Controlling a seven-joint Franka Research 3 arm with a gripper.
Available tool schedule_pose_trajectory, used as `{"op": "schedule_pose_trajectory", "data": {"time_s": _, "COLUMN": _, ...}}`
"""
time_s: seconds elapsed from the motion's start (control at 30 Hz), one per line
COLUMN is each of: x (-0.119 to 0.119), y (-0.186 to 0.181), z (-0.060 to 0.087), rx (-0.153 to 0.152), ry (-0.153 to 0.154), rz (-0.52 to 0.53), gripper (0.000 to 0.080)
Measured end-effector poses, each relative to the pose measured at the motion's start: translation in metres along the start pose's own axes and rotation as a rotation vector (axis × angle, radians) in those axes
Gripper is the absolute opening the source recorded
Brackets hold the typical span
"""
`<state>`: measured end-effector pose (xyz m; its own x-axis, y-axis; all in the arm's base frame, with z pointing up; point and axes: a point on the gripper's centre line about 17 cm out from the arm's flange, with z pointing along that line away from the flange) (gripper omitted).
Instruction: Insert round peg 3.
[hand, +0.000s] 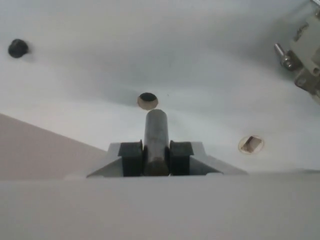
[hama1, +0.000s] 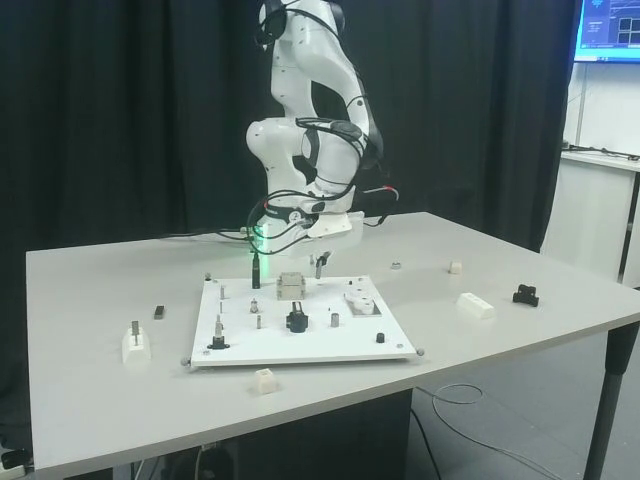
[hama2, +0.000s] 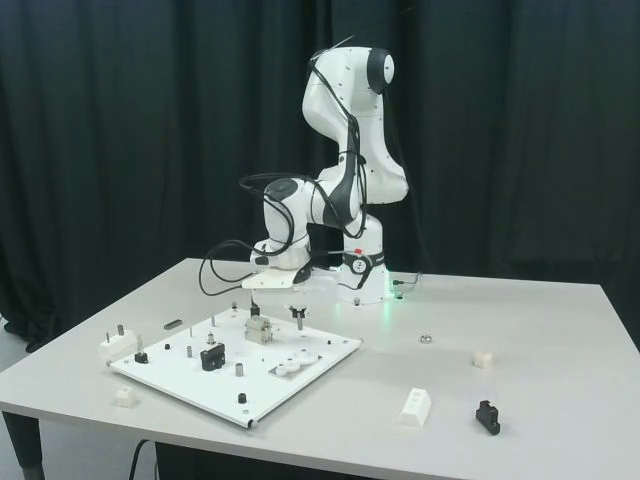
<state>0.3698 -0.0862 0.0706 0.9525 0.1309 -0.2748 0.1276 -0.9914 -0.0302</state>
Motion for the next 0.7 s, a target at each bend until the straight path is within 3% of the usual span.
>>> {"op": "schedule_pose_trajectory", "data": {"time_s": 0.3, "x": 0.002, "y": -0.004, "z": 0.009, "rx": 0.031, "ry": 0.002, "rz": -0.003, "gripper": 0.011}}
{"op": "schedule_pose_trajectory", "data": {"time_s": 0.7, "x": 0.002, "y": -0.002, "z": 0.017, "rx": 0.04, "ry": 0.0, "rz": -0.01, "gripper": 0.011}}
